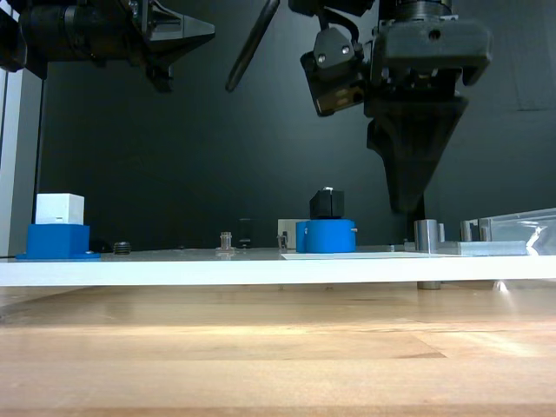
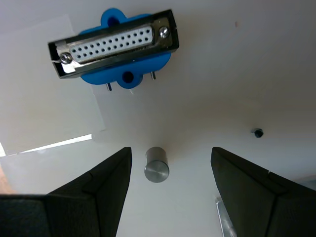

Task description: Remove the 16mm cylinder and place in the container

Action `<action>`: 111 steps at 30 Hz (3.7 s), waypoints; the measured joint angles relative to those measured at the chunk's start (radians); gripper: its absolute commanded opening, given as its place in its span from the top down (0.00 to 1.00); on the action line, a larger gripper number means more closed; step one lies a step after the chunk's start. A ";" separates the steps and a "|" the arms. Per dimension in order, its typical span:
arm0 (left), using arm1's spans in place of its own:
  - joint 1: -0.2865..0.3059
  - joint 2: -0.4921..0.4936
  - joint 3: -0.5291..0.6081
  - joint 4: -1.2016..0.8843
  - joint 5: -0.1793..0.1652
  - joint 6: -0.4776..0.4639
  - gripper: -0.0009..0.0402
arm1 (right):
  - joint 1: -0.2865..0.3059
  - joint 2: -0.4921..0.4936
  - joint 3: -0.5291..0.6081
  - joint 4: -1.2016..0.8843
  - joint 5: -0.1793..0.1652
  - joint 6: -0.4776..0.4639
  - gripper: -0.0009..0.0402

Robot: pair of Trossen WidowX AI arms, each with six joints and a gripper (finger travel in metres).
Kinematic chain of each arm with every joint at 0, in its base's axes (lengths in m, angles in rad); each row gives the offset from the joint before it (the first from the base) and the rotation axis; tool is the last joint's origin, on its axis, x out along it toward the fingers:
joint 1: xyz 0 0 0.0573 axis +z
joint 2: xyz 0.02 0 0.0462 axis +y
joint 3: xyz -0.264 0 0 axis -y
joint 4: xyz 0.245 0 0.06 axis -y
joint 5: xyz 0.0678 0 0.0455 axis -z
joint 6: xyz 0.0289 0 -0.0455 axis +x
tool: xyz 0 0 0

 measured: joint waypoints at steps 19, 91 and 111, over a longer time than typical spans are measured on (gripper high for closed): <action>0.000 0.000 0.000 0.000 0.000 0.000 0.98 | 0.009 0.021 -0.004 0.019 0.001 0.007 0.43; 0.000 0.000 0.000 0.000 0.000 0.000 0.98 | 0.023 0.047 -0.032 0.071 0.000 0.026 0.98; 0.000 0.000 0.000 0.000 0.000 0.000 0.98 | 0.023 -0.051 -0.032 0.066 -0.001 0.027 0.97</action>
